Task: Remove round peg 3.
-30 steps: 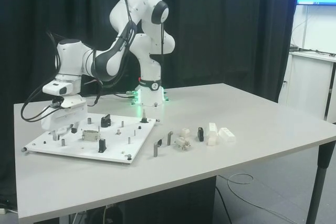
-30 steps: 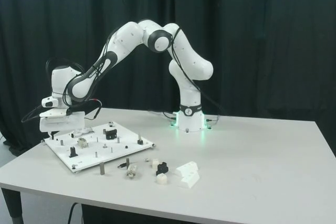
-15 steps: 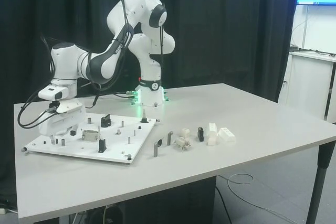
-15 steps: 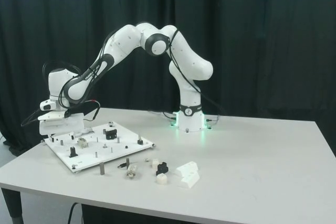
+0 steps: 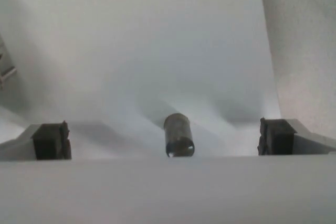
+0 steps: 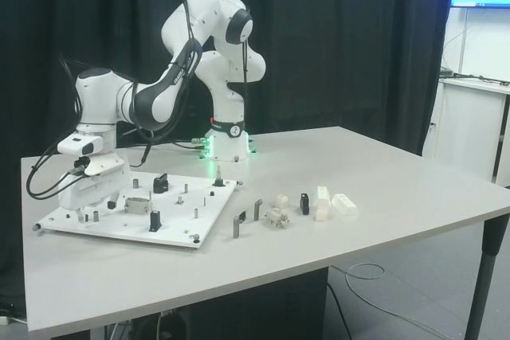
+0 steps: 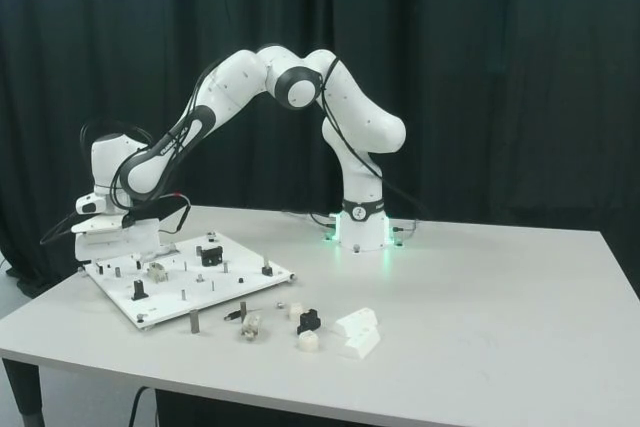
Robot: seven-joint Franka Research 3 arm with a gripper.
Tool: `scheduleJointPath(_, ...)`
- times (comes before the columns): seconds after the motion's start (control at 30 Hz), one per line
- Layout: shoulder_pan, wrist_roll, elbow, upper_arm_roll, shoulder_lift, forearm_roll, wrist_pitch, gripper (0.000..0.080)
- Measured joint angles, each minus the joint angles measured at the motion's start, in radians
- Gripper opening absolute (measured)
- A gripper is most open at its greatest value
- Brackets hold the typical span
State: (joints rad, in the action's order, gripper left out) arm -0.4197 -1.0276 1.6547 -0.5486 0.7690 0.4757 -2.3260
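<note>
Hovering low over the far left corner of the white board (image 6: 119, 224), the gripper (image 5: 163, 140) has its fingers (image 5: 51, 141) spread wide. Round peg 3 (image 5: 178, 135) stands upright between them, touched by neither, seated in the board.

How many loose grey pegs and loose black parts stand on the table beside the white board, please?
Grey pegs: 2
Black part: 1
Total: 3
</note>
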Motion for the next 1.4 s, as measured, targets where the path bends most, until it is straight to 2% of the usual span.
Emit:
scheduleJointPath(0.5, -0.007, 0.000, -0.017, 0.002, 0.015, 0.018, 0.000, 0.0800)
scheduleJointPath(0.53, -0.008, 0.000, -0.017, 0.002, 0.016, 0.020, 0.000, 0.0705)
scheduleJointPath(0.87, -0.010, 0.000, -0.025, 0.002, 0.026, 0.025, 0.000, 0.0705)
scheduleJointPath(0.9, -0.010, 0.000, -0.025, 0.002, 0.027, 0.026, 0.000, 0.0350)
scheduleJointPath(1.27, -0.011, 0.002, -0.031, 0.003, 0.030, 0.030, 0.004, 0.0350)
scheduleJointPath(1.3, -0.011, 0.002, -0.031, 0.003, 0.030, 0.030, 0.004, 0.0112)
scheduleJointPath(1.4, -0.011, 0.002, -0.031, 0.003, 0.031, 0.030, 0.005, 0.0112)
